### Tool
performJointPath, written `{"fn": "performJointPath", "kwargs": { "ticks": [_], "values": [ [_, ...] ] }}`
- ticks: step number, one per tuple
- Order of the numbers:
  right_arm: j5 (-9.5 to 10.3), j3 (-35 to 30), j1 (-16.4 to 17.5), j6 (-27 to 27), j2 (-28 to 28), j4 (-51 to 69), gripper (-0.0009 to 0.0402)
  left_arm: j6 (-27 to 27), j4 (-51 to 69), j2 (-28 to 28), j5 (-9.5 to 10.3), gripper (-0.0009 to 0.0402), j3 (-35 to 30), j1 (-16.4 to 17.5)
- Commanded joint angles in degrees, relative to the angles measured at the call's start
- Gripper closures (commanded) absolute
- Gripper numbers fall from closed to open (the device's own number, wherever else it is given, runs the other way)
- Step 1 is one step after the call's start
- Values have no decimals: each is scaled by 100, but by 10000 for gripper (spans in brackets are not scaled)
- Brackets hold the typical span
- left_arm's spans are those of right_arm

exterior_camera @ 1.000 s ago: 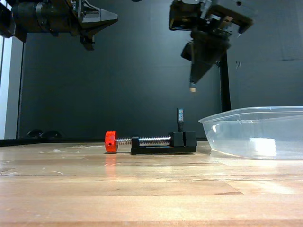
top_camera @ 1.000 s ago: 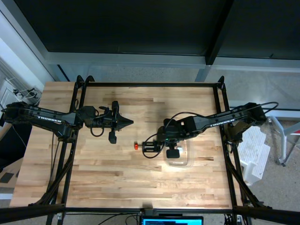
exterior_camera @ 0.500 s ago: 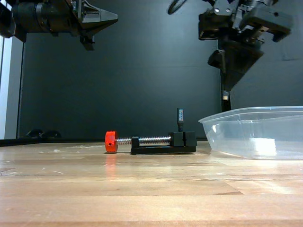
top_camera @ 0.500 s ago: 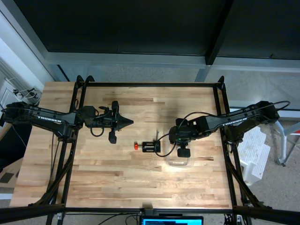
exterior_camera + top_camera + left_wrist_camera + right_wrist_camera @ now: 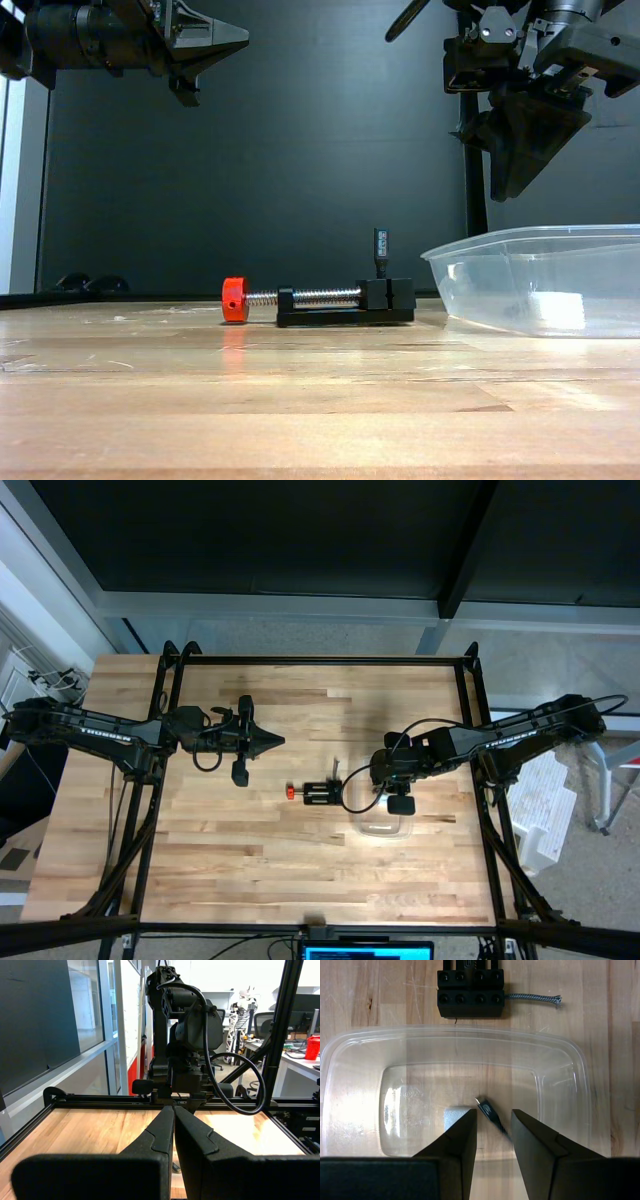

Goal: Remove the USB-C connector from taskboard and place in the container

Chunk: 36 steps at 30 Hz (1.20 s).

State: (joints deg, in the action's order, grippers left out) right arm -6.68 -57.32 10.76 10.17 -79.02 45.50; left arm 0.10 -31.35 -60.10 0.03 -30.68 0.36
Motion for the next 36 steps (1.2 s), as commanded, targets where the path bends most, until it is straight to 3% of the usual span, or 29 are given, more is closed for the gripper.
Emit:
{"fn": "performJointPath", "kwargs": {
  "ticks": [1,7,13,23,34,36],
  "values": [
    [22,-37,4,-4,15,0,285,2,0,-2,0,393,-2,2],
    [26,-111,0,-33,118,-142,279,2,0,-2,0,393,-2,0],
    [48,90,-173,-472,728,-1154,298,2,-2,0,0,393,-2,0],
    [48,852,-396,-890,1709,-3130,395,2,-2,-2,0,393,-2,0],
    [28,1858,-839,-984,2295,-5602,393,2,-2,-2,0,393,-2,2],
    [129,2009,-953,-994,2332,-5980,394,2,-2,-2,0,393,-2,0]
  ]
}}
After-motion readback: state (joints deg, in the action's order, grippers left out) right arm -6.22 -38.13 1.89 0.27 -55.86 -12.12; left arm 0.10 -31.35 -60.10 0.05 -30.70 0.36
